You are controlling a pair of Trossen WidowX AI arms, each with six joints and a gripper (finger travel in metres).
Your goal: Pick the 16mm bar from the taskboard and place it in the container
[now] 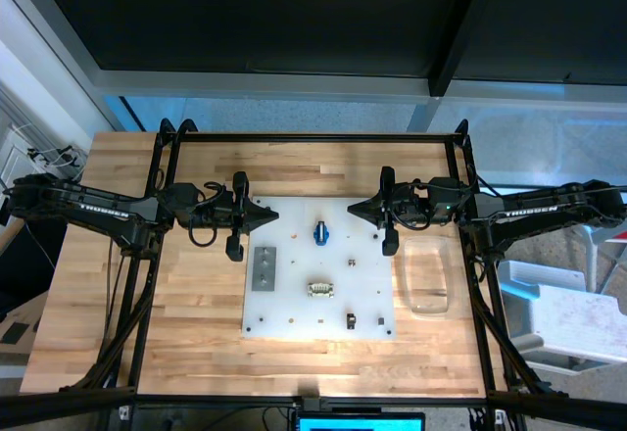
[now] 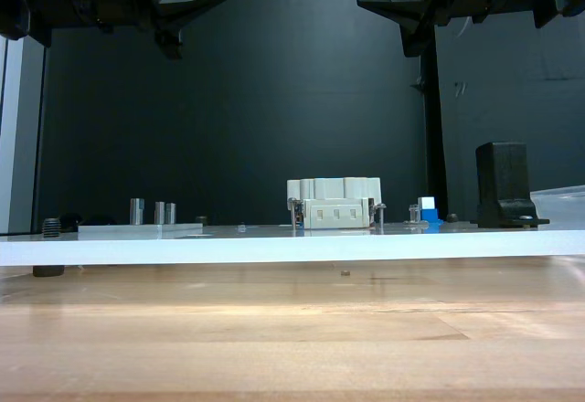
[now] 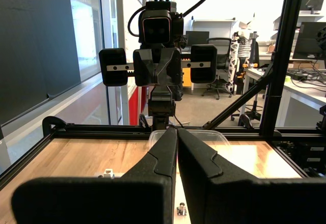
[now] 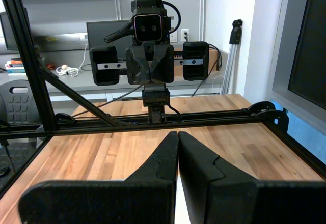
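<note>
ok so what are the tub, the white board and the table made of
Tub: clear plastic, seemingly; the wood shows through. Board: matte white plastic, probably. Table: wood strips, visible grain. Left gripper and right gripper, both shut, hang above the board's far side.

Robotics research lab. Two black robot arms face each other across a wooden table caged in a black metal frame. The left gripper and right gripper hang above a white taskboard, fingers pressed together. Beyond the left gripper, past the opposite arm, are office chairs and cluttered desks. Beyond the right gripper are a monitor and loose cables.
</note>
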